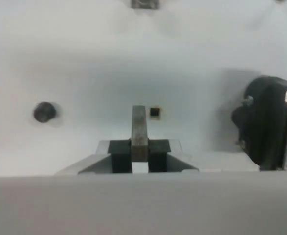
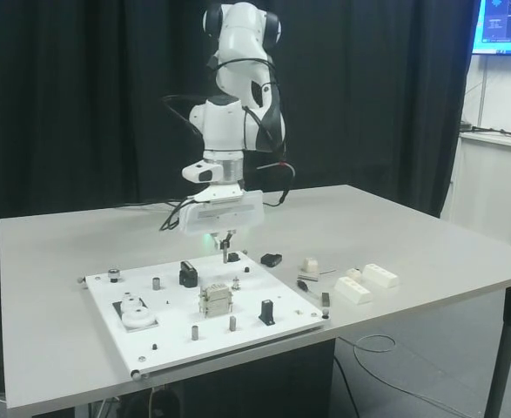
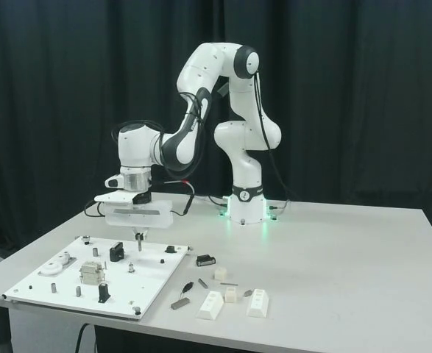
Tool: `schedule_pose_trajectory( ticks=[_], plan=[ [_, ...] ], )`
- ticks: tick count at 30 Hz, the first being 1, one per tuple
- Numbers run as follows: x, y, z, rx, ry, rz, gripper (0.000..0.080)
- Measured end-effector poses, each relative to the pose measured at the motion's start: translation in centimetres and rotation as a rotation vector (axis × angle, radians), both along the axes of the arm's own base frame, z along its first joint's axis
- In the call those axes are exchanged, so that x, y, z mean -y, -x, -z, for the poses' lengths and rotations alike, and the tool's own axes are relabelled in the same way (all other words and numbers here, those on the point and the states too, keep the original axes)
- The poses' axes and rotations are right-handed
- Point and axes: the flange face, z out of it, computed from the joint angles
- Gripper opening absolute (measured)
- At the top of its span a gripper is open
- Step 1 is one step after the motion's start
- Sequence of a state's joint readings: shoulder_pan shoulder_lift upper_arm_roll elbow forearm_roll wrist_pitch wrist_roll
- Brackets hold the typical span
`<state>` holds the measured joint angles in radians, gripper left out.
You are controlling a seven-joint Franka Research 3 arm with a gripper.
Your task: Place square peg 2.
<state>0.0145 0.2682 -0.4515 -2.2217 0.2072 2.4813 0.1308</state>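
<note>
Grey square peg (image 1: 139,131) clamped in hand (image 1: 139,157), above white board (image 1: 84,73).

A wide grey table (image 3: 363,243) is filling the lower frame, carrying a flat white square board (image 3: 157,283) at lower left and small white blocks (image 3: 210,305) near the bottom centre.

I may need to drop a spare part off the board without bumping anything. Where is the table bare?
The grey table is bare on its far half beside the arm's base, and behind the white board in the first room view. Crowded: the strip beside the board with the white blocks and small loose parts, and the board itself under the hand.
</note>
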Motion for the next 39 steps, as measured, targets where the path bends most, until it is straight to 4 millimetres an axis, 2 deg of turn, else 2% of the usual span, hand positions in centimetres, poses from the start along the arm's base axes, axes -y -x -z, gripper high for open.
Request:
schedule_pose_trajectory(
  ticks=[9,15,27,39],
  plan=[
    [-2.8,-1.1,-0.5,-0.001,-0.016,-0.015,0.0065],
    [-5.6,-1.9,-0.6,-0.012,-0.04,-0.021,0.0065],
    [-13.0,-3.3,0.0,-0.029,-0.076,-0.075,0.0065],
    [-19.7,-3.2,1.1,-0.053,-0.077,-0.135,0.0065]
  ],
)
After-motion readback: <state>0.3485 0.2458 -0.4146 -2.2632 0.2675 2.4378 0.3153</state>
